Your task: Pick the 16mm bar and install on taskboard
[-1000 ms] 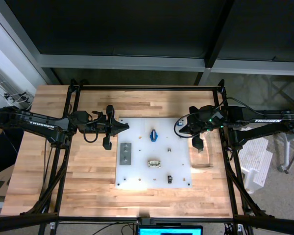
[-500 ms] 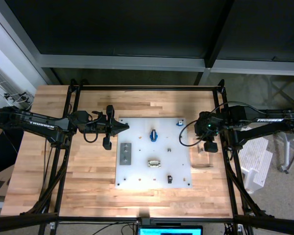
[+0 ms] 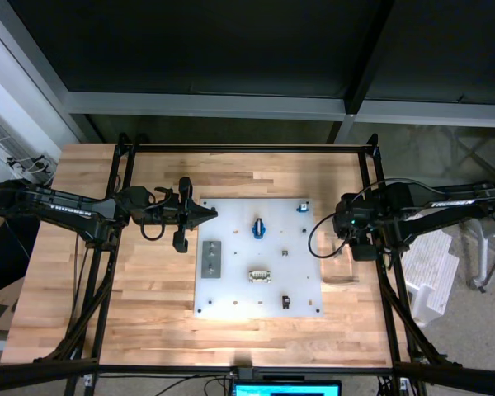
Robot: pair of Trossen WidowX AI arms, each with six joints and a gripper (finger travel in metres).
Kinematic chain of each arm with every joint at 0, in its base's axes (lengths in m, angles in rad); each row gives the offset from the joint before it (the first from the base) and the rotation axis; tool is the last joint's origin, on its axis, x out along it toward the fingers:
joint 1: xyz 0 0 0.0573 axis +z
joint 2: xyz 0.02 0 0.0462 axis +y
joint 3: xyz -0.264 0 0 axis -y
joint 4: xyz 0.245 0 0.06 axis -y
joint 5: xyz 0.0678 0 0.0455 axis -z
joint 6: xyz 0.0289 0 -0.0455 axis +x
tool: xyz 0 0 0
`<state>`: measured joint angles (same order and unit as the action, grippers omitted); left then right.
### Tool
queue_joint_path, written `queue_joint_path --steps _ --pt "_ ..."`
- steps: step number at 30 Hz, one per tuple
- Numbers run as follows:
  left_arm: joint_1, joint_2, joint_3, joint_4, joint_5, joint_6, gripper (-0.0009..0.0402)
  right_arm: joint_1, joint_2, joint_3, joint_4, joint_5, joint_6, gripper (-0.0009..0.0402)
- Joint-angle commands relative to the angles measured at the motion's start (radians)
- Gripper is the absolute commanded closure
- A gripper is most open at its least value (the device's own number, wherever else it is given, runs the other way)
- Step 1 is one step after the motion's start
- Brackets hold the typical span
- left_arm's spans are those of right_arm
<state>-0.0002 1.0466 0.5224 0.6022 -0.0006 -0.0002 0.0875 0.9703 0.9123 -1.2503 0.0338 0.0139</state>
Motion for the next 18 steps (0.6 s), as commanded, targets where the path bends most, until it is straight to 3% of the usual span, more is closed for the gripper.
queue_joint_path --steps 1,18 --pt "0.000 0.000 0.000 0.000 0.000 0.000 0.0393 0.027 0.014 -0.016 -0.003 0.000 0.034 0.0155" --pt "0.000 0.000 0.000 0.000 0.000 0.000 0.0393 0.152 0.036 -0.090 0.019 0.001 0.130 0.0137"
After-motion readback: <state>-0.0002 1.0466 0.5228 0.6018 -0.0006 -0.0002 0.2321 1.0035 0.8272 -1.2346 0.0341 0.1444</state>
